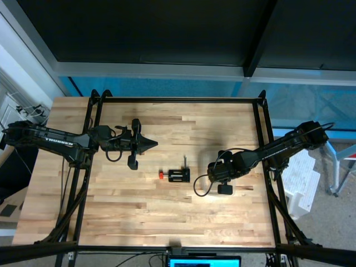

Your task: Pick the usb-c connector and install on the hub

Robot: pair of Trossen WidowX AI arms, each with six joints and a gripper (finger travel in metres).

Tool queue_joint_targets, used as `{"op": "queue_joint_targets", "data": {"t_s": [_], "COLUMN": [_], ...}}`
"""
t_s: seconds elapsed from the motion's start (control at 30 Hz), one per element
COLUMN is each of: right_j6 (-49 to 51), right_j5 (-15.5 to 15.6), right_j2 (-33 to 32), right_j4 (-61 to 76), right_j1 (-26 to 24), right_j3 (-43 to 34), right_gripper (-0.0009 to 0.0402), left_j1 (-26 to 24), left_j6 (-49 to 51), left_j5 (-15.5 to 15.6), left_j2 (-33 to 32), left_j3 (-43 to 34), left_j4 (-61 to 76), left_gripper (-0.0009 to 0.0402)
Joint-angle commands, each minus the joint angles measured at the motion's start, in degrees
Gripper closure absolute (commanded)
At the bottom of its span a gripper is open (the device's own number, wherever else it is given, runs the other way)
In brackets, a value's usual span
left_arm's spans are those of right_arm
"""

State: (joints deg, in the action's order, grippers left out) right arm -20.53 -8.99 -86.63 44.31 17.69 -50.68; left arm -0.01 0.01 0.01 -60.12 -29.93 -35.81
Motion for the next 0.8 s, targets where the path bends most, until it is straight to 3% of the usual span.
{"op": "queue_joint_targets", "data": {"t_s": [0.03,0.8], "right_j6": [0.00,0.11], "right_j5": [0.04,1.49], "right_j2": [0.11,2.25], "right_j4": [-0.04,2.80], "right_j1": [0.02,0.02], "right_j3": [-0.02,-2.12], "right_gripper": [0.0393,0.0393], "left_j1": [0.02,0.00], "left_j6": [0.00,0.00], "left_j5": [0.02,0.00], "left_j2": [0.00,0.00], "left_j3": [-0.02,-0.02], "left_j4": [-0.02,-0.02], "left_gripper": [0.0393,0.0393]}}
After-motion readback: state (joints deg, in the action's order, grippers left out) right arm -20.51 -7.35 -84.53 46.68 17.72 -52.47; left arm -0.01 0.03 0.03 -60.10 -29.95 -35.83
